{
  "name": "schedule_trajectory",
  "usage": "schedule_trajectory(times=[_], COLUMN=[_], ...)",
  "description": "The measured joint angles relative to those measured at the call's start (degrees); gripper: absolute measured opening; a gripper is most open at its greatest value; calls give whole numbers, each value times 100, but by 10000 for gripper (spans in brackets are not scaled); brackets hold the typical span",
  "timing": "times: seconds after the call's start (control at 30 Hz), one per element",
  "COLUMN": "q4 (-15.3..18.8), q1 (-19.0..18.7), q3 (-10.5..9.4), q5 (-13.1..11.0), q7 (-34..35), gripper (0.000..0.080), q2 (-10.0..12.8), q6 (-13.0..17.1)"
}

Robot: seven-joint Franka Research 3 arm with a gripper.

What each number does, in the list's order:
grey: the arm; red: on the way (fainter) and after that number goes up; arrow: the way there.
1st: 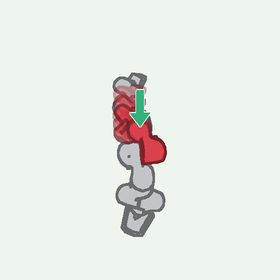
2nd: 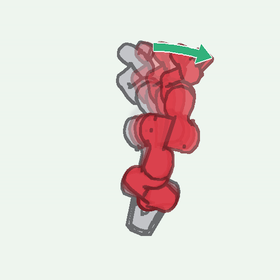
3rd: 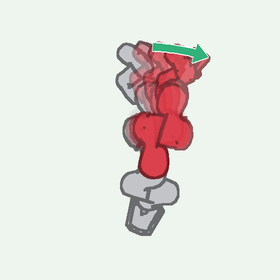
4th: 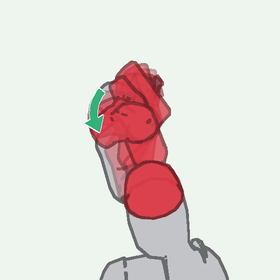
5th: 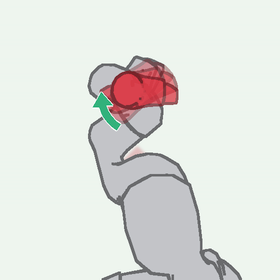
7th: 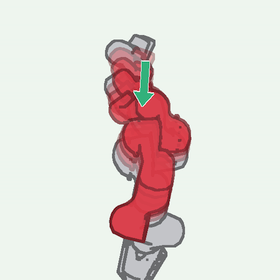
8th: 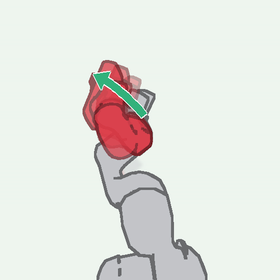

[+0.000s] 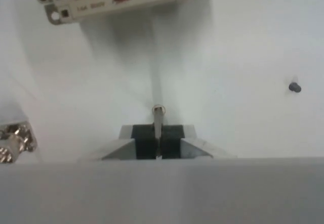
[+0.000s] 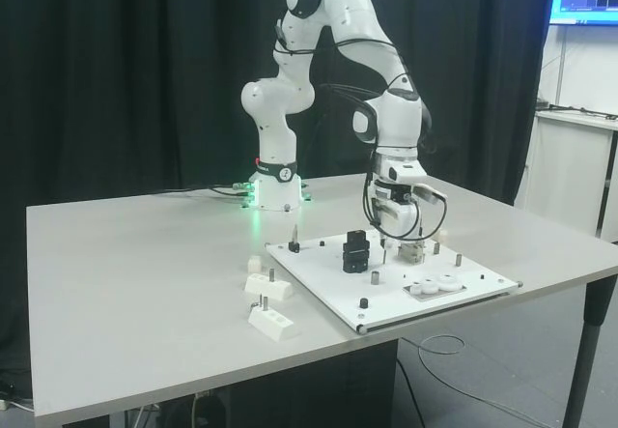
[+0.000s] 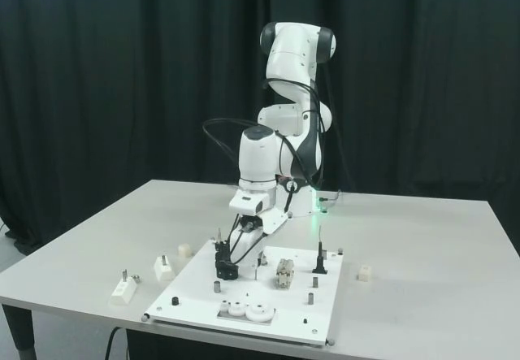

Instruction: Insert square peg 1.

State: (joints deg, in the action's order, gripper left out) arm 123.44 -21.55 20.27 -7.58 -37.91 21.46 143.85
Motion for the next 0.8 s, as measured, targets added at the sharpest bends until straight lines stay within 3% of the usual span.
schedule_trajectory(times=[0.8], q4=[128], q1=[1], q3=[1], q5=[8], q7=[935], gripper=[21], q2=[-40], q6=[301])
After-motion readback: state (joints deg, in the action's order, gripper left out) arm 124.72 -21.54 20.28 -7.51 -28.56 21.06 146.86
